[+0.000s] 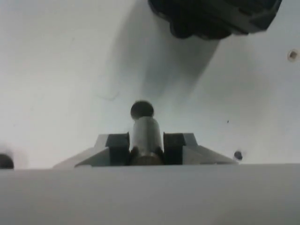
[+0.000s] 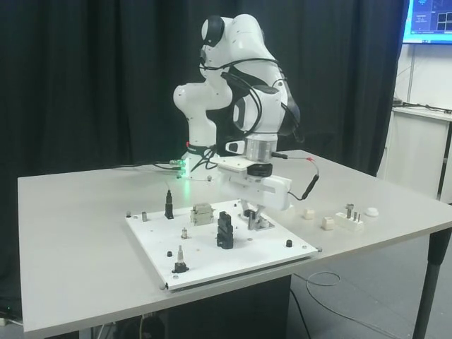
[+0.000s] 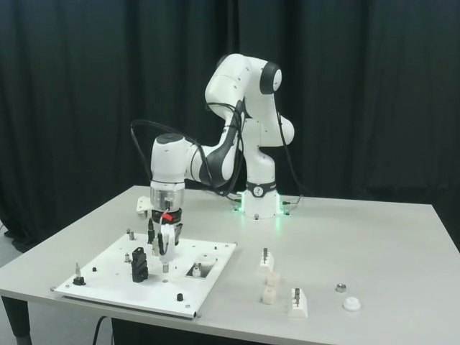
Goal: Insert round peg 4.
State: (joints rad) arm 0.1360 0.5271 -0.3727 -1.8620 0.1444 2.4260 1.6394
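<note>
Grey metal shows first in the wrist view: the round peg stands between the two black fingertips of the pincer, which pinches it from both sides, and its far end sits right at a dark round hole in the white board. A black fixture looms at the edge of that picture, and a small dark screw head lies close beside one finger. In the first room view the white arm rises from its base at the back of the grey surface, folds forward at the elbow and points its wrist straight down, so that the pincer hangs low over the white board, near the board's edge that faces the small white blocks. A black fixture stands just beside it on the board. In the second room view the arm reaches out from its base, its last links vertical, the pincer down close to the board with the peg upright below it, touching the board near another black fixture.
</note>
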